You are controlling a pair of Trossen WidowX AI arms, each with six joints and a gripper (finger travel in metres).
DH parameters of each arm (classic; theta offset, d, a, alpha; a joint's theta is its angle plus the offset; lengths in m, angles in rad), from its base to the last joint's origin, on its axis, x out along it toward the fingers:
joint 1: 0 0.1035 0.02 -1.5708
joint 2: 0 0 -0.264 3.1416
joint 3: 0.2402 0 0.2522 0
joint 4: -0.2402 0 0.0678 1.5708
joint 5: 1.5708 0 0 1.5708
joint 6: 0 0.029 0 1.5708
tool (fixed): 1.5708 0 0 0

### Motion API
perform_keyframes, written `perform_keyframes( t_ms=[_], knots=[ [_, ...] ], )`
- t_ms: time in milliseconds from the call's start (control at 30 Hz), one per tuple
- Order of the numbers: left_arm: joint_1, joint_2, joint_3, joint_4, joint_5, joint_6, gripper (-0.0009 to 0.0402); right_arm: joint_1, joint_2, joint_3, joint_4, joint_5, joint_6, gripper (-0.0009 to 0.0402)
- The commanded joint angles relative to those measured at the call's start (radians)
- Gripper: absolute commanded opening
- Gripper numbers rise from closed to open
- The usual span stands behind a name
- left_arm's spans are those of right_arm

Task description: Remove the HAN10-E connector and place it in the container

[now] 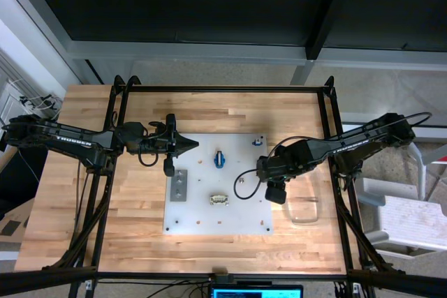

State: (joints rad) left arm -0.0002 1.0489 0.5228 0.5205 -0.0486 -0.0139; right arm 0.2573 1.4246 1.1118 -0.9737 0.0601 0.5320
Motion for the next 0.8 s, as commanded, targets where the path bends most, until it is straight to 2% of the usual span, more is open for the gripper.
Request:
perform_keyframes(
  t_ms=[33, 367, 633, 800],
  knots=[
    [0.000, 0.000, 0.000, 0.001, 0.000, 0.000, 0.0000, 0.004, -0.037, -0.036, 0.000, 0.000, 0.023, 0.0047],
    [0.000, 0.000, 0.000, 0.001, 0.000, 0.000, 0.0000, 0.032, -0.133, -0.133, -0.001, 0.000, 0.075, 0.0047],
    [0.000, 0.000, 0.000, 0.001, 0.000, 0.000, 0.0000, 0.095, -0.200, -0.217, -0.004, -0.002, 0.126, 0.0047],
    [0.000, 0.000, 0.000, 0.001, 0.000, 0.000, 0.0000, 0.156, -0.234, -0.256, -0.010, -0.002, 0.169, 0.0047]
  ],
)
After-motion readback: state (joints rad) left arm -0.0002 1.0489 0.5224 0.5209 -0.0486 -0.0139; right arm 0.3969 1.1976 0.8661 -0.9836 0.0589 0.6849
